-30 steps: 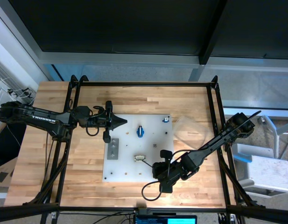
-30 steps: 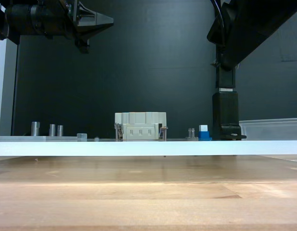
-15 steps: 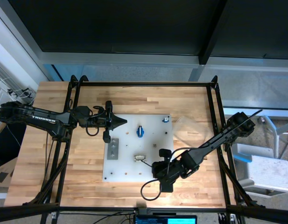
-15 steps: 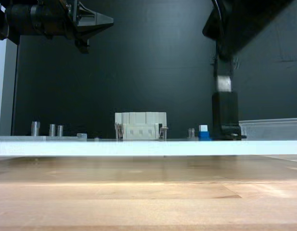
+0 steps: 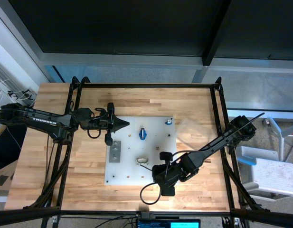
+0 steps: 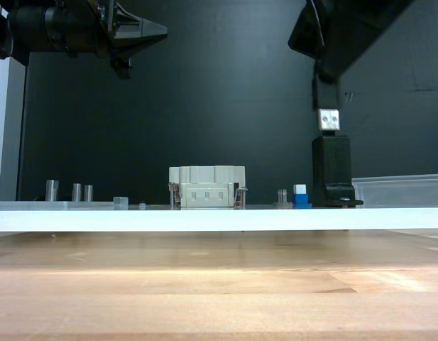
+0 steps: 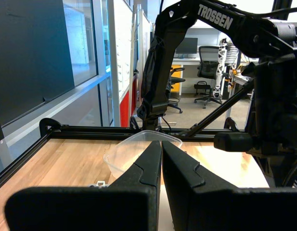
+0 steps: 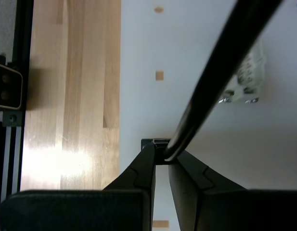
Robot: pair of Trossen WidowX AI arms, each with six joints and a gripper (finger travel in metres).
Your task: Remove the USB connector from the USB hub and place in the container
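Unplugged from the USB hub point(image 6: 331, 170), yet to reach the container point(image 6: 400, 189).

Pinching the USB connector point(image 6: 328, 119) in the right gripper point(image 8: 162, 152), just above the hub, which sits straight beneath the jaws. Seemingly clear of the socket, so extraction judged done, leaving the carry and drop into the container, well apart from those jaws. Held upright, long axis vertical, silver plug end pointing down. Parked high with the left gripper point(image 7: 161, 144), jaws pressed together on nothing.
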